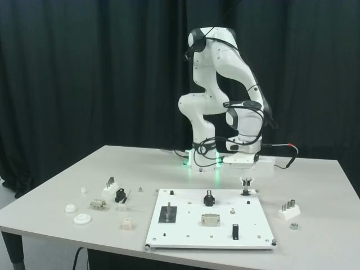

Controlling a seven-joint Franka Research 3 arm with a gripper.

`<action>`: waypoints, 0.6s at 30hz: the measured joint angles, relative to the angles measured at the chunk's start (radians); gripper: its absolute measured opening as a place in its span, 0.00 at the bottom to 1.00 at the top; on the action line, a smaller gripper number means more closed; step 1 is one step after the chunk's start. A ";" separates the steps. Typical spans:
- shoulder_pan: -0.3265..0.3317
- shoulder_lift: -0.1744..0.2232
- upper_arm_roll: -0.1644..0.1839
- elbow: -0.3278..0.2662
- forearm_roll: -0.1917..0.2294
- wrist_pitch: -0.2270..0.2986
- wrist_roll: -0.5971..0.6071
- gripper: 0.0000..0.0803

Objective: Insert Ethernet.

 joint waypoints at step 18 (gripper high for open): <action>-0.008 0.014 0.000 0.000 0.000 0.029 -0.038 0.11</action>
